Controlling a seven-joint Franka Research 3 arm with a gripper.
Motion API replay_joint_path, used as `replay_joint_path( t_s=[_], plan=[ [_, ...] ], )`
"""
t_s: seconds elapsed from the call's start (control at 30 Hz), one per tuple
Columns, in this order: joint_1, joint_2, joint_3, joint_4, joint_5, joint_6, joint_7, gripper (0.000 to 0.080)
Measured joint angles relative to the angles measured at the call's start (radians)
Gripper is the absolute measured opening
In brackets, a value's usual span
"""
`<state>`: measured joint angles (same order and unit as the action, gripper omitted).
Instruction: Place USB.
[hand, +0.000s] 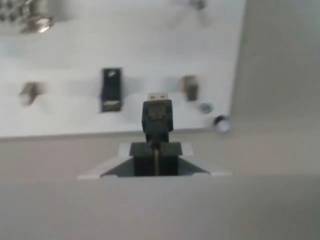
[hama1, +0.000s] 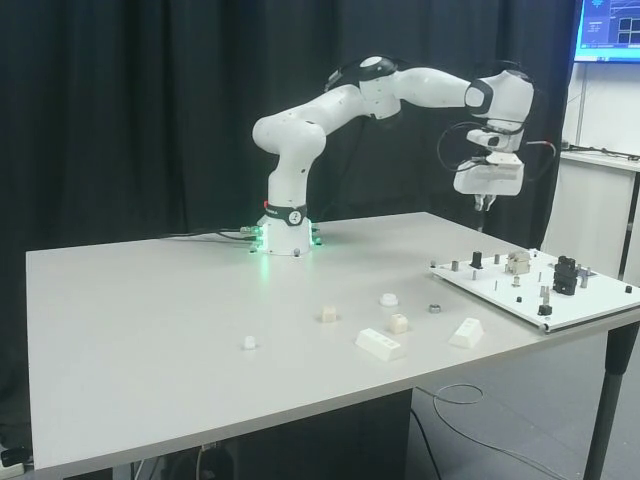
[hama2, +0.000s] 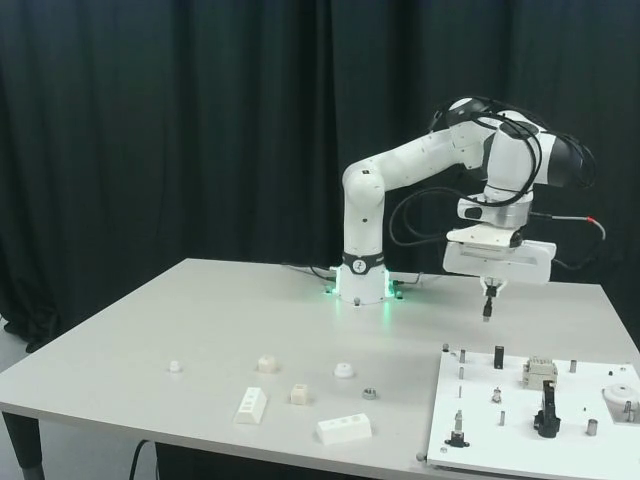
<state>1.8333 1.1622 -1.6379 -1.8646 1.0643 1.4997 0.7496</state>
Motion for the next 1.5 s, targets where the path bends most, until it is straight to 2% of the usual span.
replay_joint_path(
  t_s=[0.3, 0.73, 1.03, 1.5],
  plan=[
    [-0.045, 0.005, 0.000, -0.035, -0.059, 0.061, -0.098, 0.0022],
    [-0.145, 0.022, 0.021, -0.118, -0.069, 0.154, -0.290, 0.0022],
    [-0.226, 0.022, 0.063, -0.151, -0.048, 0.199, -0.396, 0.0022],
    [-0.328, 0.022, 0.124, -0.155, 0.015, 0.200, -0.479, 0.0022]
  ],
)
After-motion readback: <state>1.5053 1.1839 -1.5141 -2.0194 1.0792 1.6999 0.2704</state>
